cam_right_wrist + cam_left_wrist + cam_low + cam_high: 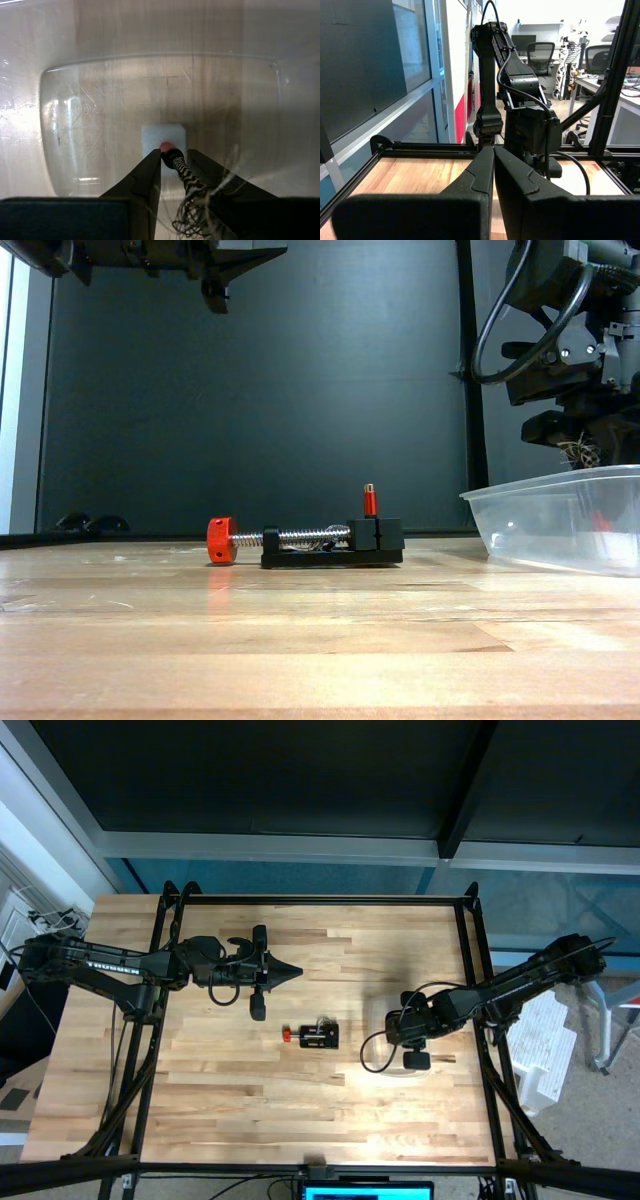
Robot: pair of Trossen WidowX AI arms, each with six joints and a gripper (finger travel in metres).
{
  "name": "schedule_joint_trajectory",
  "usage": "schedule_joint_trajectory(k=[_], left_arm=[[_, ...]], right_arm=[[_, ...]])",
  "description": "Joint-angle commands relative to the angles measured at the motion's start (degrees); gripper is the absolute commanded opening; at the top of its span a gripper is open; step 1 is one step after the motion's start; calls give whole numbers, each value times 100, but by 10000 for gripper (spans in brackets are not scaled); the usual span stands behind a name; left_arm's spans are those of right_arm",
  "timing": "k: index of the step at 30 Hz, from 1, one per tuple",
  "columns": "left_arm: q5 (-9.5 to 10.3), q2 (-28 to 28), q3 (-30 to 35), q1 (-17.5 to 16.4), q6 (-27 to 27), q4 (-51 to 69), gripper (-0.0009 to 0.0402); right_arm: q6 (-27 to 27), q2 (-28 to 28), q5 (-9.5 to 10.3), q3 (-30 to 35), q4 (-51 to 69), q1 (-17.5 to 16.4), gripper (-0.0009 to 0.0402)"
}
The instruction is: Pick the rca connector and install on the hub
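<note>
The right end effector (pixel 175 151) is hanging over the clear plastic tray (pixel 560 508) at the right of the worktop (pixel 200 1100); its fingers are standing only narrowly apart and are pinching the rca connector (pixel 179 167), a tiny plug with a reddish tip and a braided, frayed lead trailing behind; the plug is sitting above the tray floor, over a small white cube (pixel 152 135). The left end effector (pixel 493 149) is hanging high over the worktop's left half, fingers pressed together and holding nothing. The hub (pixel 320 1038), a black block with a red knob (pixel 221 539), is lying on the worktop between the arms, well apart from the tray; a small red post (pixel 369 500) is standing on its top. The step in hand appears to be the pick, with the plug gripped but not yet carried; the next move is calling for travel leftward over the tray wall to the hub, then careful alignment before pressing down.
</note>
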State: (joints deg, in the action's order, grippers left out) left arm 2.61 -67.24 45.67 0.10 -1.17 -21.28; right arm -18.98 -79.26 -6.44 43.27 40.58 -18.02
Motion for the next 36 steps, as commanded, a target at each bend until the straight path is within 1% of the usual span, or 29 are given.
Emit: schedule_joint_trajectory(k=[1,15,21,27,36], left_arm=[[0,0,2,-2,0,-2,0],[-2,0,2,0,0,-2,0],[0,0,2,-2,0,-2,0],[-2,0,2,-2,0,-2,0],[-2,0,2,-2,0,-2,0]], right_arm=[[-4,2,-2,2,-7,0,50],[-7,9,11,2,-7,2,-1],[-7,35,22,2,-4,2,1],[-7,175,22,42,98,2,0],[61,448,20,551,828,2,0]])
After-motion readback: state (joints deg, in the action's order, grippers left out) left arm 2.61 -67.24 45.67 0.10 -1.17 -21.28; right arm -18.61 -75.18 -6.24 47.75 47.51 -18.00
